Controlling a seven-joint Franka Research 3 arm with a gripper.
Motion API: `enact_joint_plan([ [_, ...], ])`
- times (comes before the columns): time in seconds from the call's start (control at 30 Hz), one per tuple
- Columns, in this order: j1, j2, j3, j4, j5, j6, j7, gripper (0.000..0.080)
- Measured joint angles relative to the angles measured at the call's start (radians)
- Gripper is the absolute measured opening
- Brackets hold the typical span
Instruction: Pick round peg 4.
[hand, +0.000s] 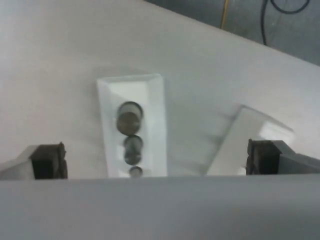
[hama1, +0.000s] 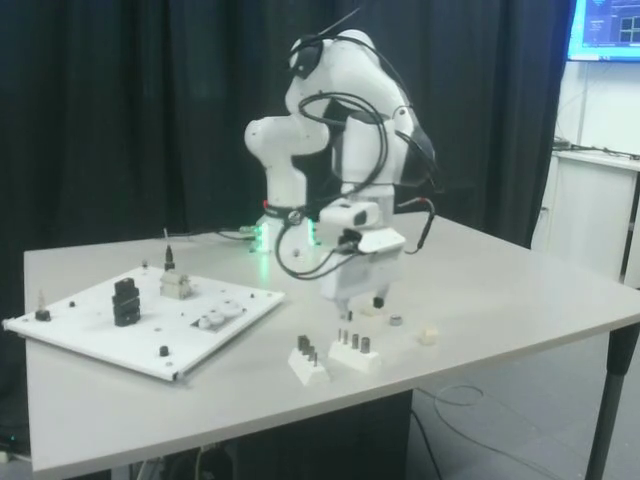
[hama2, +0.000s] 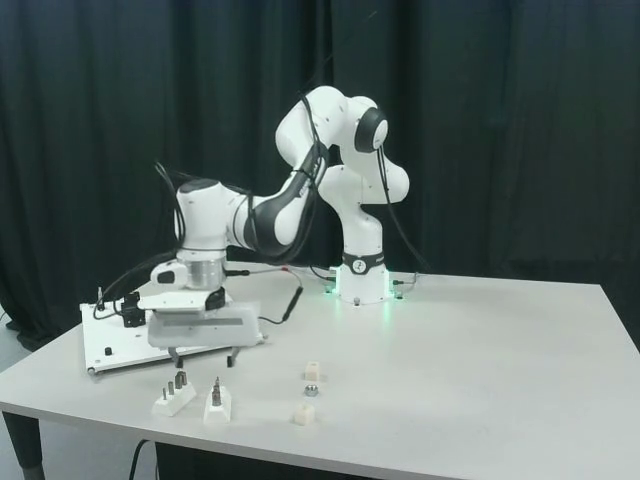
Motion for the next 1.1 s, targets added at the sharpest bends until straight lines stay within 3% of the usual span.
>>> enact_joint_plan([
  [0.3, 0.003, 0.024, 0.031, 0.0, -0.023, 0.001, 0.003, 0.08],
  [1.1, -0.007, 0.096, 0.051, 0.0, -0.023, 0.071, 0.021, 0.08],
])
